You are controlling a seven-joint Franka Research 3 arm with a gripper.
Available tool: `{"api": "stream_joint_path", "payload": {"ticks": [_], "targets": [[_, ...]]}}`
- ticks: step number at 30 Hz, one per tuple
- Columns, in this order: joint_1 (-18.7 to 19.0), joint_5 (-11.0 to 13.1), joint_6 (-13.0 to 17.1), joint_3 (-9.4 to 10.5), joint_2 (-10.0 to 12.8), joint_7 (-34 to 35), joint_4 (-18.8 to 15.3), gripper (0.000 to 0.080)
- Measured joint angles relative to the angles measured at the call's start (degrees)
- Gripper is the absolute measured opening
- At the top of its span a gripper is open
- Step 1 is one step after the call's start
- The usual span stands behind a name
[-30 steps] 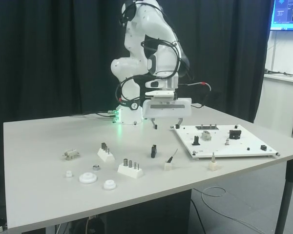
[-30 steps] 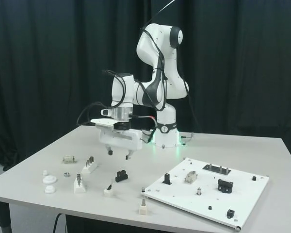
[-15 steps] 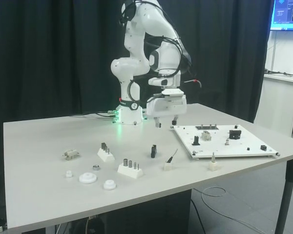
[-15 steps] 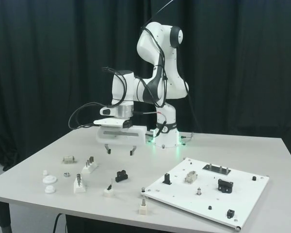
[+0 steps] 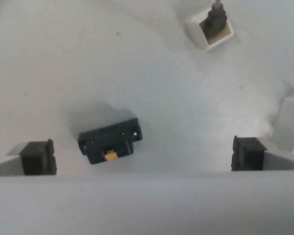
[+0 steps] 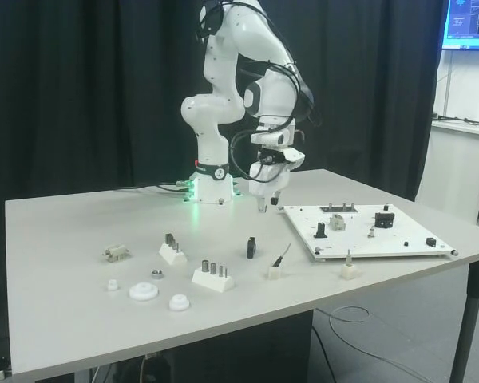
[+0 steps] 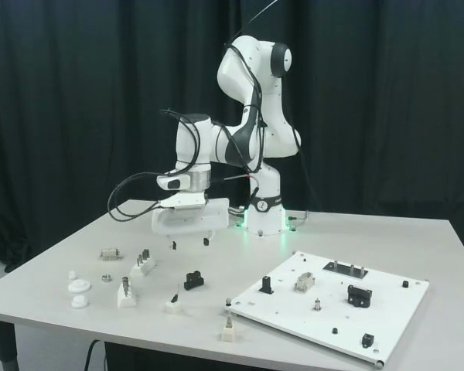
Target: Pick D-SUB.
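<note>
**Tool spread wide above the desk, D-SUB lying free**

Black curtains hang behind the grey desk (image 7: 387,239). Taking the white board (image 7: 387,321) as the landmark and reading the second room view from the left: the D-SUB (image 7: 109,253) lies farthest from the board, near the desk's left edge, touched by nothing. Nearer the board stand a white block with pins (image 7: 143,265) and a black connector (image 7: 192,279). The white arm (image 7: 247,139) holds the tool (image 7: 189,243) above the desk, left of the board, fingers spread wide and empty. From the wrist, the black connector (image 5: 110,140) lies on the desk between the two fingertips (image 5: 37,157).
</note>
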Motion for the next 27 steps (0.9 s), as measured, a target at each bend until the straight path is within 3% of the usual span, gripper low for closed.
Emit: {"api": "stream_joint_path", "payload": {"ticks": [12,27], "targets": [[-0.25,-0.66,0.0,-0.64,3.26,-13.24,0.98,0.08],[-0.82,-0.66,-0.26,-0.63,6.0,-16.3,0.85,0.08]]}}
